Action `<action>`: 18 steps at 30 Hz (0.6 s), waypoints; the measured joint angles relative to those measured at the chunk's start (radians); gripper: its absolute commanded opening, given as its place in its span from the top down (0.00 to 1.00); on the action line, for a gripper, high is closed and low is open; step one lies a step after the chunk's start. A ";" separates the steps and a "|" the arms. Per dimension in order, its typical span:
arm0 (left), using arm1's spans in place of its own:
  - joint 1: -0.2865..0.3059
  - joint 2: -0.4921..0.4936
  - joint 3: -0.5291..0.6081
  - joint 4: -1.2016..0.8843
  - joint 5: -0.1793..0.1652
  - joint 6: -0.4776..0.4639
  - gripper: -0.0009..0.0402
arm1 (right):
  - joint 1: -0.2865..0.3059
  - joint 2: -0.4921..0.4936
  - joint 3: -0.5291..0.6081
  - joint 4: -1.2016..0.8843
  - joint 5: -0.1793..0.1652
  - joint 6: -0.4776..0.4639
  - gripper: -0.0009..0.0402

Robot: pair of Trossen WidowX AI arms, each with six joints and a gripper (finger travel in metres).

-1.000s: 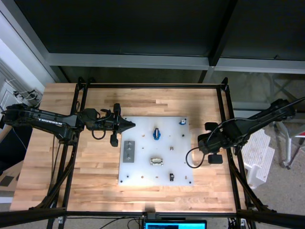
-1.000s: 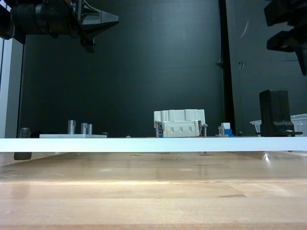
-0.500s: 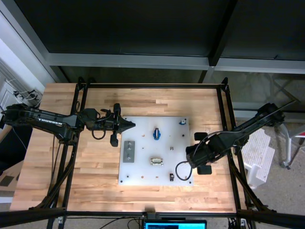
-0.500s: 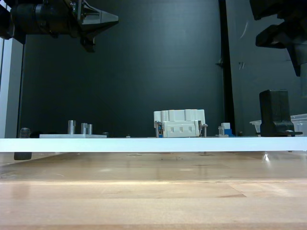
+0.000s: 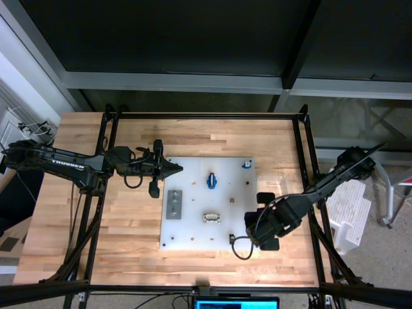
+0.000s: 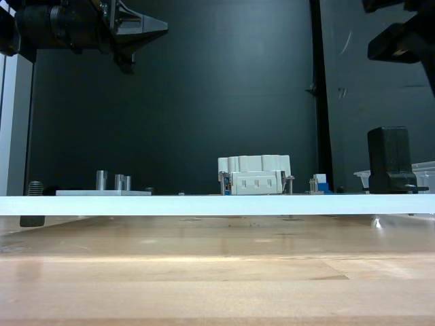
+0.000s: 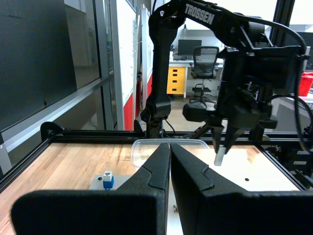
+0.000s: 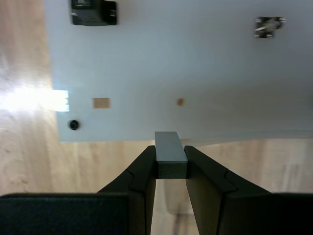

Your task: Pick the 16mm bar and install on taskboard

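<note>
Since the earlier frames, the right gripper [image 5: 262,226] had swung inward and nearer, to the right edge of the taskboard [image 5: 187,225] by its near right corner. The left gripper [image 5: 174,168] had stayed above the board's far left corner.

High view: two arms, one white taskboard, one grey block [image 5: 174,204] and one blue knob [image 5: 212,181].

Low view: the left gripper hung high above the board. One white connector [image 6: 255,175] and one black part [image 6: 390,159] stood on it.

Left wrist view: the left fingers were pressed together, holding nothing. Across the board, the right fingers clamped one 16mm bar [image 7: 219,156], which hung upright, well clear of the board.

Right wrist view: the bar sat squeezed between both fingers, its end over the board's edge.

The pick appeared done. Carrying the bar to its hole and seating it there appeared to remain.
</note>
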 measured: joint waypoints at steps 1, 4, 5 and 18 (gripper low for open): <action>0.000 0.000 0.000 0.000 0.000 0.000 0.98 | 0.007 0.009 0.005 0.008 0.000 0.005 0.97; 0.000 0.000 0.000 0.000 0.000 0.000 0.98 | 0.021 0.032 0.023 0.014 0.000 0.026 0.97; 0.000 0.000 0.000 0.000 0.000 0.000 0.98 | 0.026 0.041 0.031 0.014 -0.003 0.031 0.97; 0.000 0.000 0.000 0.000 0.000 0.000 0.98 | 0.062 0.120 0.084 0.055 -0.027 0.078 0.97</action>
